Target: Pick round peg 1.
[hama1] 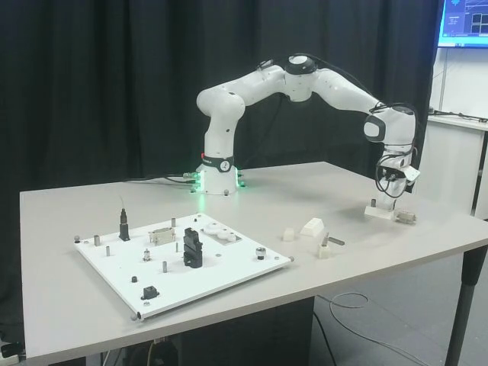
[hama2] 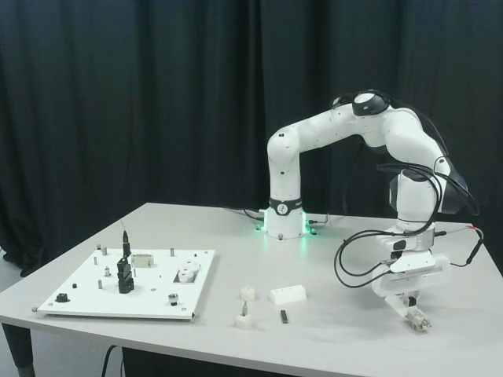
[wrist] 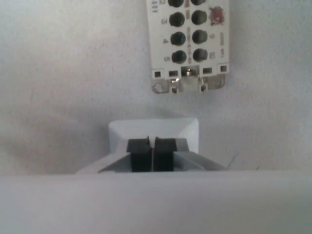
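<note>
My gripper (wrist: 152, 152) is shut, its black pads together with nothing showing between them. It hangs low over the table's far right end (hama1: 380, 203) (hama2: 409, 301), just above a small white block (wrist: 153, 127) (hama1: 379, 213). Just beyond it lies a white numbered connector block (wrist: 188, 44) (hama1: 406, 218) (hama2: 417, 320) with black round holes. Several small upright pegs (hama1: 109, 250) (hama2: 108, 272) stand on the white board (hama1: 229, 271) (hama2: 86, 302) far across the table. I cannot tell which one is round peg 1.
Between board and gripper sit small white parts (hama1: 313, 227) (hama2: 288, 294), two white holders with pins (hama1: 325, 248) (hama2: 244, 320), and a short black pin (hama2: 284, 316). A black fixture (hama1: 191, 248) stands on the board. A cable (hama2: 354, 259) loops beside the wrist.
</note>
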`<act>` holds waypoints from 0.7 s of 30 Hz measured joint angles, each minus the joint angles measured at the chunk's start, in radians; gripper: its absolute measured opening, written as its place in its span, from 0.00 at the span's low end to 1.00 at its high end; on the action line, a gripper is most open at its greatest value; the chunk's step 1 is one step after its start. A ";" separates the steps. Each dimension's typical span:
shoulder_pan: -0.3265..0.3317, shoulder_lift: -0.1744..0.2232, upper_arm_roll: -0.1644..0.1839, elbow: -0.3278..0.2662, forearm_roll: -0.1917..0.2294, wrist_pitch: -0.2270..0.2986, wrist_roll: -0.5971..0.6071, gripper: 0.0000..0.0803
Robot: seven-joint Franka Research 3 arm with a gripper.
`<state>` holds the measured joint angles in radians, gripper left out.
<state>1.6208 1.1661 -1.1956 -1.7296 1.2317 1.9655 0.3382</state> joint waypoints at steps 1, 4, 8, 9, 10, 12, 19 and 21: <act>0.000 0.000 0.000 0.000 0.000 -0.001 0.000 0.03; 0.001 -0.001 -0.002 0.001 0.000 -0.003 0.000 0.02; 0.002 -0.007 -0.007 0.001 -0.003 -0.009 -0.001 0.02; 0.002 -0.010 -0.010 0.002 -0.005 -0.010 -0.001 0.02; 0.003 -0.012 -0.014 0.002 -0.007 -0.013 -0.001 0.02; 0.006 -0.014 -0.024 0.002 -0.011 -0.022 -0.001 0.02; 0.020 -0.023 -0.073 0.009 -0.026 -0.076 -0.001 0.02; 0.024 -0.024 -0.085 0.010 -0.027 -0.089 -0.001 0.02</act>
<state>1.6447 1.1417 -1.2806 -1.7195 1.2045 1.8769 0.3372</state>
